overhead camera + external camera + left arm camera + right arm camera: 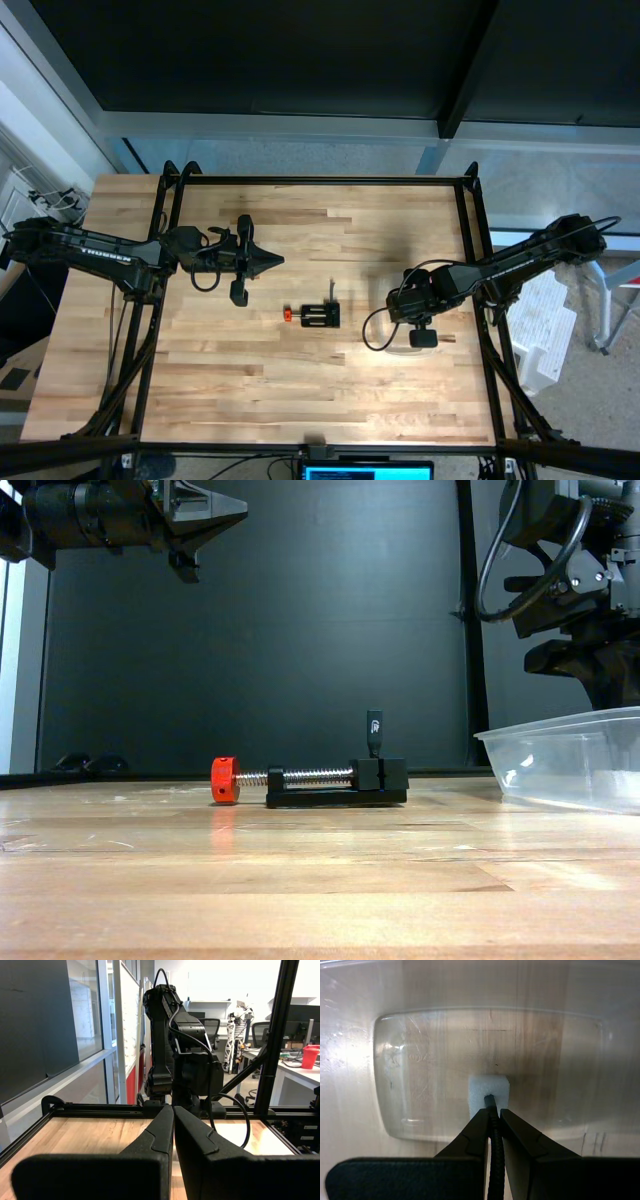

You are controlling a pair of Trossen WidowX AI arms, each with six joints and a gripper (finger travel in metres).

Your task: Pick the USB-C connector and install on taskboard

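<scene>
My right gripper [493, 1112] hangs over the clear tray and is shut on the USB-C connector [490, 1101], a thin dark stick whose tip pokes out past the fingertips onto a small white square piece [488, 1089]. The taskboard [320, 316], a small black block with a red-orange knob [225, 779] and an upright dark pin [374, 732], lies mid-table, left of the right gripper [402, 304]. Well left of the block, and high above the table, my left gripper [272, 261] is shut with nothing in it; its fingertips [170, 1110] touch.
The clear plastic tray [560, 755] stands on the wooden table right of the taskboard, under the right arm. A black frame rail [320, 181] runs around the table's edges. Bare wood lies between the taskboard and the near edge.
</scene>
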